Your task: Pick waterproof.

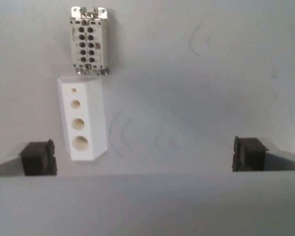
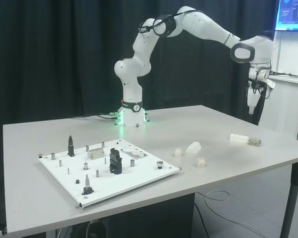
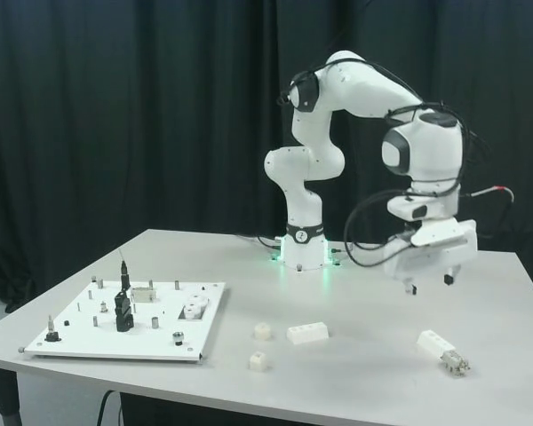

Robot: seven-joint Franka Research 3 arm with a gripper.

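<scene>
The waterproof connector lies on the grey table near its right edge: a white block with a row of round holes [image 1: 82, 120] and a pinned metal-framed plug [image 1: 89, 46] at its end. The room views show the connector [image 2: 245, 140] [image 3: 442, 351] as one long piece. My gripper [image 1: 142, 155] hangs well above the table, high over the connector [image 2: 252, 106] [image 3: 431, 282]. It is open and empty, its black pads [image 1: 38, 158] wide apart. The connector sits off to one side of the gap, close to one pad.
A white assembly board [image 2: 139, 181] [image 3: 209, 330] with black and metal parts covers the table's left half. A white wedge block [image 2: 193, 147] [image 3: 307, 333] and two small white cubes [image 2: 201, 162] [image 3: 258, 360] lie mid-table. The table edge runs just past the connector.
</scene>
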